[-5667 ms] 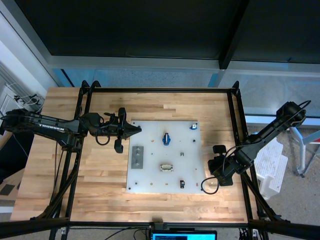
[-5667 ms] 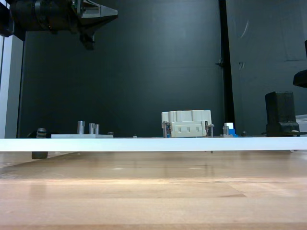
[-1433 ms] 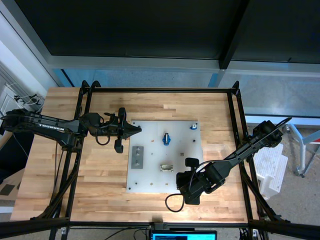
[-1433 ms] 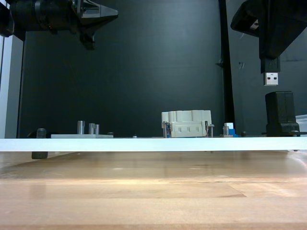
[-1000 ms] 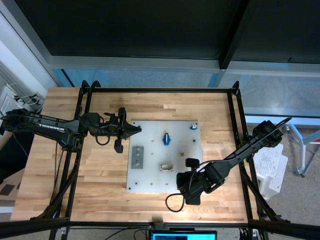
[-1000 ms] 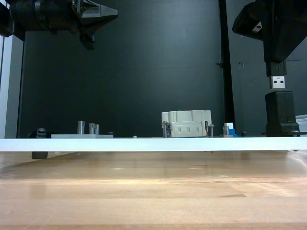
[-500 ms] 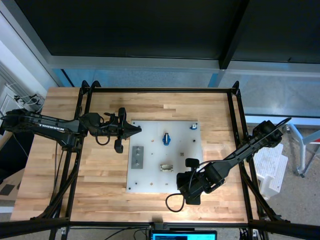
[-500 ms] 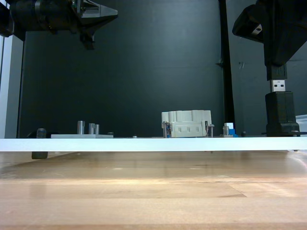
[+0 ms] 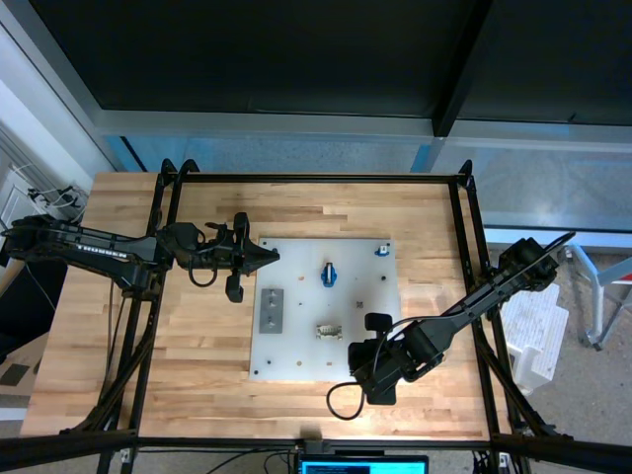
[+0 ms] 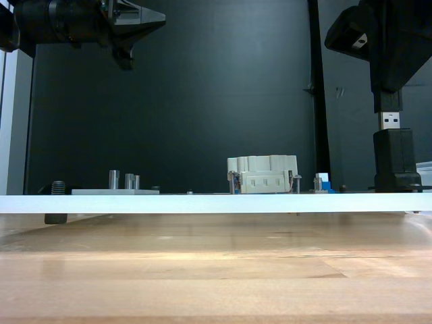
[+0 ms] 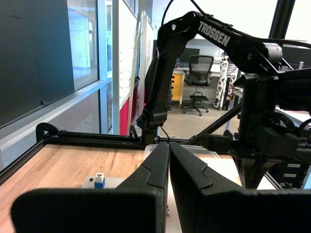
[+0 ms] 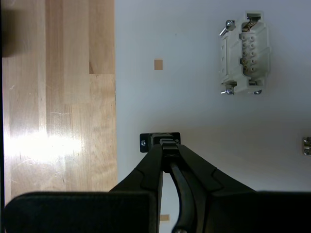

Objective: Pick the USB connector and install on taskboard

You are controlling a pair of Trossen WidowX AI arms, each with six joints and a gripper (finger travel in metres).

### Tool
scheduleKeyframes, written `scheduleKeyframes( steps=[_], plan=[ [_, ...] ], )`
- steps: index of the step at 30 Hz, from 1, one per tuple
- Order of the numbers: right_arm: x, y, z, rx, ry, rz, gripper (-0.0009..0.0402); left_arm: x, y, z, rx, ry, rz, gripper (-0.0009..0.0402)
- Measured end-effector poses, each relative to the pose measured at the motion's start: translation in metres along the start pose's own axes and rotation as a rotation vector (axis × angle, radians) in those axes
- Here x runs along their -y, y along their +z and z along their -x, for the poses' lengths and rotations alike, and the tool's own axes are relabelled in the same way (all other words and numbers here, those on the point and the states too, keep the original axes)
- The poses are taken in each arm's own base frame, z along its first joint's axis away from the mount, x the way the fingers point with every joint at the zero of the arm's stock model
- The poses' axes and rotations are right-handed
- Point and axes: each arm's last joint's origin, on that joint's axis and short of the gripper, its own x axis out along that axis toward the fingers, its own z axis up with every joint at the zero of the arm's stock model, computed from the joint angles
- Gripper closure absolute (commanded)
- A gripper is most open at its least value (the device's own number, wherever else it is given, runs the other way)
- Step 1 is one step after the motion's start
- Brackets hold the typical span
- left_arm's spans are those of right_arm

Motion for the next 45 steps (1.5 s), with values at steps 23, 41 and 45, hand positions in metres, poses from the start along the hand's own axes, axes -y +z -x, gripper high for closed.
scheduleKeyframes(
  steps=[23,41,45],
  plan=[
    [0.000,-0.001,0.000,-0.009,0.003,0.046,0.0393,0.000,0.000,0.000,0.000,0.000,0.000,0.0393],
    [0.001,-0.005,-0.008,-0.012,0.023,0.049,0.0393,0.000,0.000,0.000,0.000,0.000,0.000,0.0393],
    [0.001,-0.008,-0.011,-0.012,0.020,0.050,0.0393,0.000,0.000,0.000,0.000,0.000,0.000,0.0393]
  ],
)
